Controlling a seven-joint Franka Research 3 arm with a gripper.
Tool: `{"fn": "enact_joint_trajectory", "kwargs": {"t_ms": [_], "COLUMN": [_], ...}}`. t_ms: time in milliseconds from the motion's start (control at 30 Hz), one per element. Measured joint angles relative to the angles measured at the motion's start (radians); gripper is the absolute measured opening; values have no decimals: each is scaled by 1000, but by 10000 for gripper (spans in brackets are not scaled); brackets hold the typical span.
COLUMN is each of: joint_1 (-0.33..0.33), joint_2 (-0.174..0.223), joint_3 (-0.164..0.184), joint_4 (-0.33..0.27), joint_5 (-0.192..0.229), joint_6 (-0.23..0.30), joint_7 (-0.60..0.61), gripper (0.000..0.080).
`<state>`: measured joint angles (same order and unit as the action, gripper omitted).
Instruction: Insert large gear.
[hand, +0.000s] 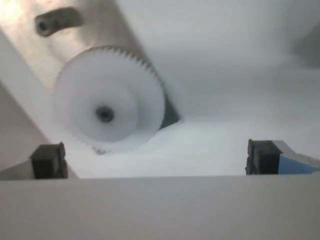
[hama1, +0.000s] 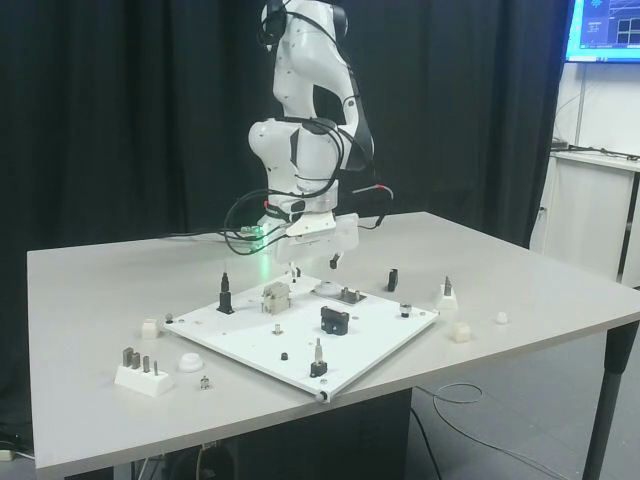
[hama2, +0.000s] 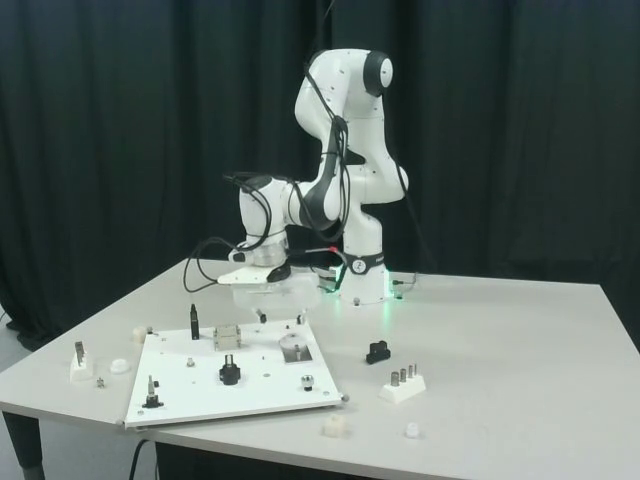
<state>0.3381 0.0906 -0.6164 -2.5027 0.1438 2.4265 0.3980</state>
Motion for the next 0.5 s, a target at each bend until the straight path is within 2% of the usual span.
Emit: {"fn": "enact_joint_trajectory", "kwargs": {"t_ms": [500], "joint_1": [2], "joint_2": [-36], "joint_3": [0], "joint_4": [7], "joint_5": [-29], "joint_6": [-65], "joint_7": [0], "gripper": [800]}}
